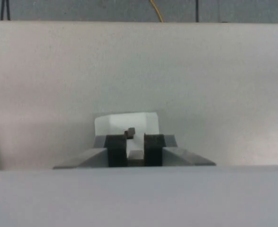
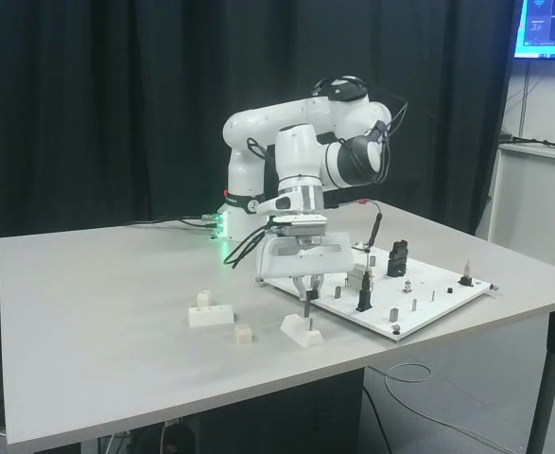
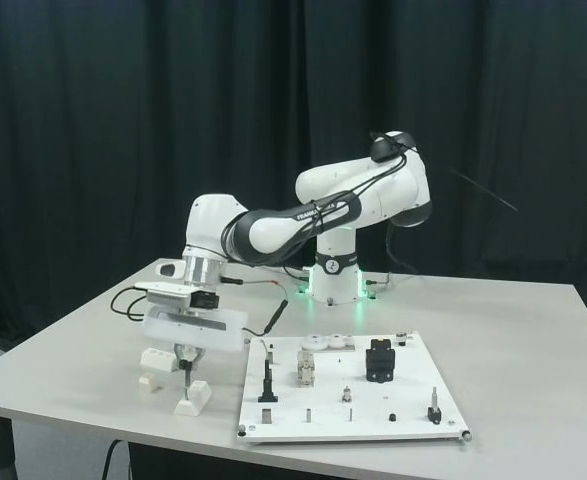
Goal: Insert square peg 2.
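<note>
My gripper (image 2: 306, 295) hangs just above a small white holder block (image 2: 303, 331) near the table's front edge, left of the white peg board (image 2: 447, 301). Its fingers are shut on a thin grey square peg (image 2: 307, 308) that points straight down at the block. In the wrist view the peg (image 1: 135, 158) shows between the two black fingers (image 1: 115, 151), with the white block (image 1: 127, 124) behind them. From the second room view the gripper (image 3: 185, 368) stands over the same block (image 3: 193, 397), beside the board (image 3: 413, 425). I cannot tell whether the peg's tip touches the block.
The board carries several upright pegs, black fixtures (image 2: 397, 258) and sockets. A larger white block (image 2: 210, 312) and a small one (image 2: 244, 333) lie left of the gripper. Cables run from the arm's base (image 2: 222, 222), which glows green. The table edge is close in front.
</note>
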`<state>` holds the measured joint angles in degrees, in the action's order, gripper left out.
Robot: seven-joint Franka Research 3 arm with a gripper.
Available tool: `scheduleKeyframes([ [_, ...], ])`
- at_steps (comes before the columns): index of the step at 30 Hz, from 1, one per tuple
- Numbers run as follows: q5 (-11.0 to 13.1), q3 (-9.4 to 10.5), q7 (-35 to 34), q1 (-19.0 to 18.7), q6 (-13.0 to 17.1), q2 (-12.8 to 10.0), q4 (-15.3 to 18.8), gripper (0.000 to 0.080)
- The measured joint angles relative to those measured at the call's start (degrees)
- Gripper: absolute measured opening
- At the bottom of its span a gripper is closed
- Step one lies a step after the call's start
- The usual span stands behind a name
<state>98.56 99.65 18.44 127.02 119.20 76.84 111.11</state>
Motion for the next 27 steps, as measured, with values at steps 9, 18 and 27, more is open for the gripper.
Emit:
scheduleKeyframes([
  [9,-0.46,-0.45,-0.08,0.00,-0.24,-0.11,-0.22,0.0072],
  [18,-0.85,-0.54,-0.08,-0.01,-0.24,-0.11,-0.29,0.0072],
  [27,-1.35,-0.59,-0.08,-0.01,-0.24,-0.11,-0.31,0.0072],
])
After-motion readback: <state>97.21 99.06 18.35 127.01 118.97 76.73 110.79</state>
